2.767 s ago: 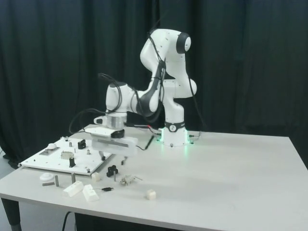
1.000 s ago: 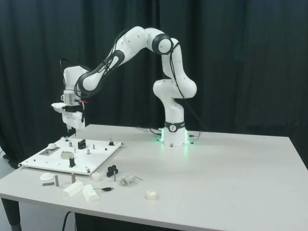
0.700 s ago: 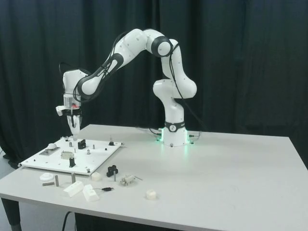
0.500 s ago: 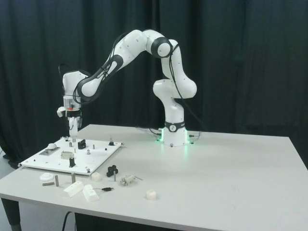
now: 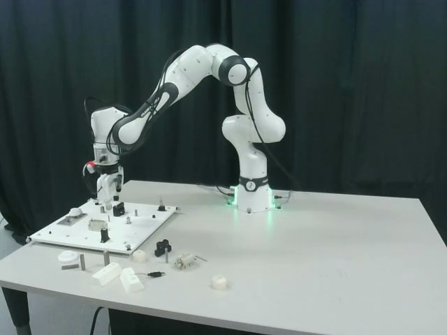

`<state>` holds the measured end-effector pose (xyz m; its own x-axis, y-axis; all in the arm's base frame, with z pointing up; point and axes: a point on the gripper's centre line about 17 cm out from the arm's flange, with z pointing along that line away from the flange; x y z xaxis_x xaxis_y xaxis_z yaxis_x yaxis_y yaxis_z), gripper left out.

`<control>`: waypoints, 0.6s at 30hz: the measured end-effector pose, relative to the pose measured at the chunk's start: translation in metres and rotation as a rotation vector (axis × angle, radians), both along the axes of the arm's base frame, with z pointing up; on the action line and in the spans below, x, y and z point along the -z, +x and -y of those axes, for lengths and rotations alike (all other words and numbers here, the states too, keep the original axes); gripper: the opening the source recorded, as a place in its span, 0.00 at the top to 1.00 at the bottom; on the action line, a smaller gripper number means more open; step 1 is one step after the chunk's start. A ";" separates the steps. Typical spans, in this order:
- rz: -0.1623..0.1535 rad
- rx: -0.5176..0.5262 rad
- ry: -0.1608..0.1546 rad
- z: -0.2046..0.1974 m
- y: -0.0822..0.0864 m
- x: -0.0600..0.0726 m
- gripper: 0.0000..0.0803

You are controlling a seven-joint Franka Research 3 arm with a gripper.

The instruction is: Remove BNC.

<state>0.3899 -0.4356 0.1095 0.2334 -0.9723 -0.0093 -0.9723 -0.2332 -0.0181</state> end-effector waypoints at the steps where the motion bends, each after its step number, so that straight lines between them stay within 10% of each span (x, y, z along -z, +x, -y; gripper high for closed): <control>1: -0.002 0.010 0.003 -0.001 -0.002 0.001 0.00; 18: -0.011 0.144 0.040 -0.014 -0.023 0.023 0.00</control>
<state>0.3668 -0.4215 0.0864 0.0908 -0.9946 -0.0507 -0.9958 -0.0902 -0.0142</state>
